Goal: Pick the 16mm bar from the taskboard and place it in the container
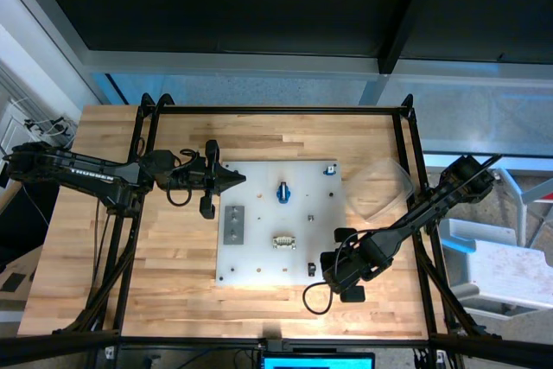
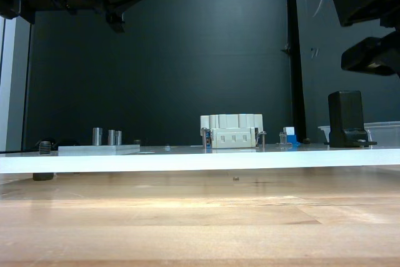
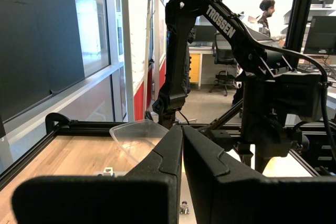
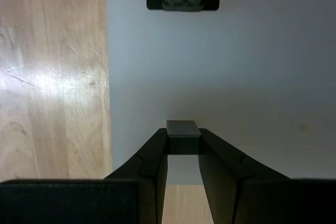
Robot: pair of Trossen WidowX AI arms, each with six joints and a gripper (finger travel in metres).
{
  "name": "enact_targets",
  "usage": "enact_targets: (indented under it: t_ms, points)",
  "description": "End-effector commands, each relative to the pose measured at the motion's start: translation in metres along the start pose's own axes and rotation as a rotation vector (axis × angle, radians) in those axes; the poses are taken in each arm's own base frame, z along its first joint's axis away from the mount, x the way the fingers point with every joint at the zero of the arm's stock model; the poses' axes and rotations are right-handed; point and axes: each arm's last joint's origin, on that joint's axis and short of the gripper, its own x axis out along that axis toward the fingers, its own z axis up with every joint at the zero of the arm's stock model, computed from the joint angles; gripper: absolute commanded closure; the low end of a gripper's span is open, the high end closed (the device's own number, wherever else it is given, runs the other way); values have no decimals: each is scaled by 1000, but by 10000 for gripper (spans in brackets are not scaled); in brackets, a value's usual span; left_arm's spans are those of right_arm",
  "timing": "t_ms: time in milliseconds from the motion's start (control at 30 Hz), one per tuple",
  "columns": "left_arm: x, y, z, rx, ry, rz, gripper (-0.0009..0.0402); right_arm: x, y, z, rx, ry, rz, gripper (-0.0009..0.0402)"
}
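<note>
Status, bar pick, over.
Left hand shut over white taskboard, far-left edge. Right hand shut on small grey bar, above near-right corner. Clear plastic container right of board, path seems open.

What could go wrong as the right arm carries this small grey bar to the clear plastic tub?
1. The right gripper pinches the small grey bar only at its very fingertips, above the large white taskboard; it may slip in transit.
2. The clear plastic container sits off the board beside the black frame rail and looks tilted; a drop could miss it.
The left gripper, shut, hovers over the board's far left edge.
</note>
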Motion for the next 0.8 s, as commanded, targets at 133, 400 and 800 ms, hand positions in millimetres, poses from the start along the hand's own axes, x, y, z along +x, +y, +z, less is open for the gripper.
enact_targets:
  t_ms: [133,400,800]
  points:
    - [0,0,0,0,0,0,393,-12,0,2,3,-28,20,380]
    - [0,0,0,0,0,0,393,-25,-3,-1,5,-45,32,380]
    - [0,0,0,0,0,0,393,-59,-15,-8,17,-104,69,380]
